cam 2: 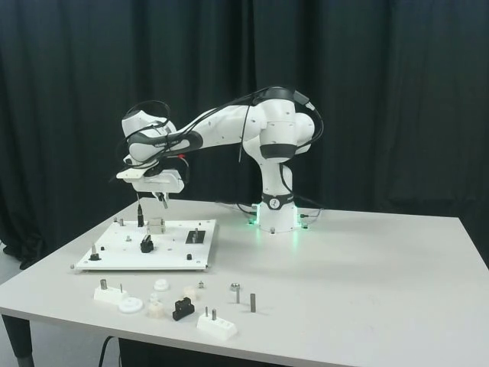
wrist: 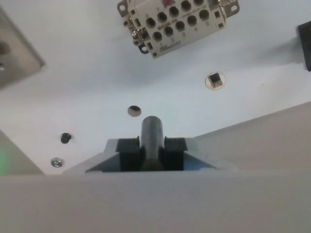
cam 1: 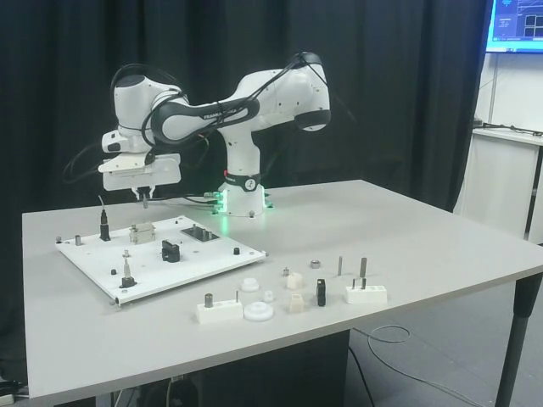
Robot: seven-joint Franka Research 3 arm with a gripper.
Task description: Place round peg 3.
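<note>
Your gripper point(wrist: 152, 154) is squeezing the round peg point(wrist: 151, 133) tight, up in the air above the white board point(wrist: 97, 87). The small round hole point(wrist: 134, 111) sits just ahead. If you tilt, the peg could miss or jam.

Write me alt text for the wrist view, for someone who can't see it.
The gripper holds a grey round peg upright above a white board, with a small round hole just beyond the peg's tip. Farther off, a connector block with numbered holes sits on the board.
</note>
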